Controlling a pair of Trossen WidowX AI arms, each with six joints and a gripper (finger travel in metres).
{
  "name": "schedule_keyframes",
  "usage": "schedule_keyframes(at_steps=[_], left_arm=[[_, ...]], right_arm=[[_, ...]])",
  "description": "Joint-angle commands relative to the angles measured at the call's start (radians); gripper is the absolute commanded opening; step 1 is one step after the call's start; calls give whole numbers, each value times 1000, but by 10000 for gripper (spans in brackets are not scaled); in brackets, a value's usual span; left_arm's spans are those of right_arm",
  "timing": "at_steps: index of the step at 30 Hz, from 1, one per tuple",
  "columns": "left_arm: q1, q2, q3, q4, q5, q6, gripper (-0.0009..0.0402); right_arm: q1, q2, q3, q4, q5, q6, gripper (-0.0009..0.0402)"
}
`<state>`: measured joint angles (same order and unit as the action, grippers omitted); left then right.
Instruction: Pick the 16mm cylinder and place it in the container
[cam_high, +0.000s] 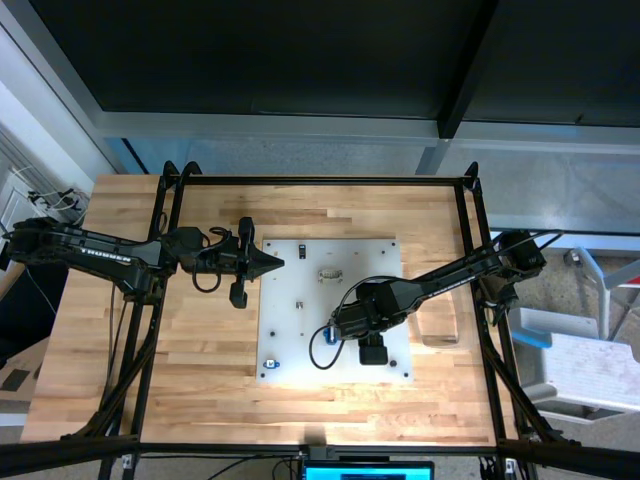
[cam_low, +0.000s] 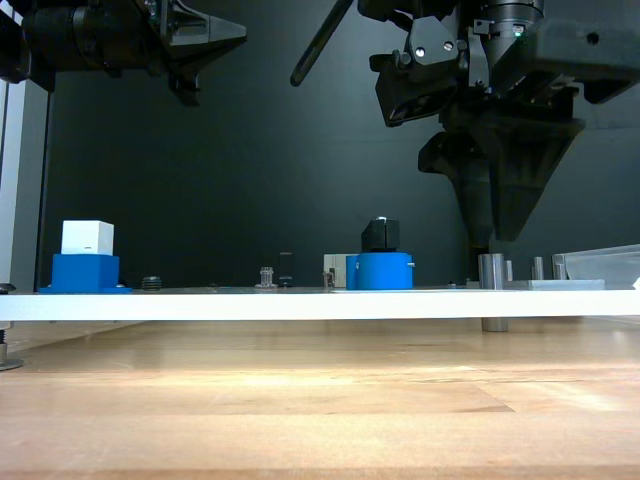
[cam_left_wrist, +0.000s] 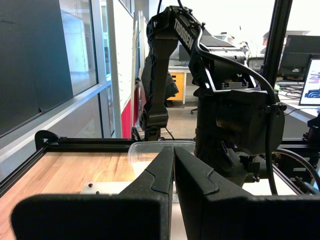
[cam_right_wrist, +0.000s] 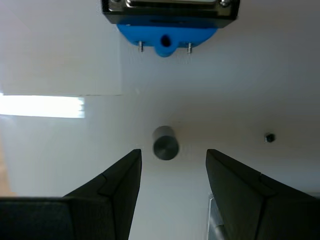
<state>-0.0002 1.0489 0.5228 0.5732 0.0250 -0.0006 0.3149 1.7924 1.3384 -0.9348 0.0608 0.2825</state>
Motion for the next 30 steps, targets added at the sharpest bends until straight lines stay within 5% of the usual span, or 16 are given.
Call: schedule_keyframes(at_steps=[1, 30], left_arm=[[0, 0, 0, 0, 0, 0, 0], [0, 0, 0, 0, 0, 0, 0]], right_arm=[[0, -1, -11, 17, -2, 1, 178], [-3, 50, -31, 72, -9, -1, 120]])
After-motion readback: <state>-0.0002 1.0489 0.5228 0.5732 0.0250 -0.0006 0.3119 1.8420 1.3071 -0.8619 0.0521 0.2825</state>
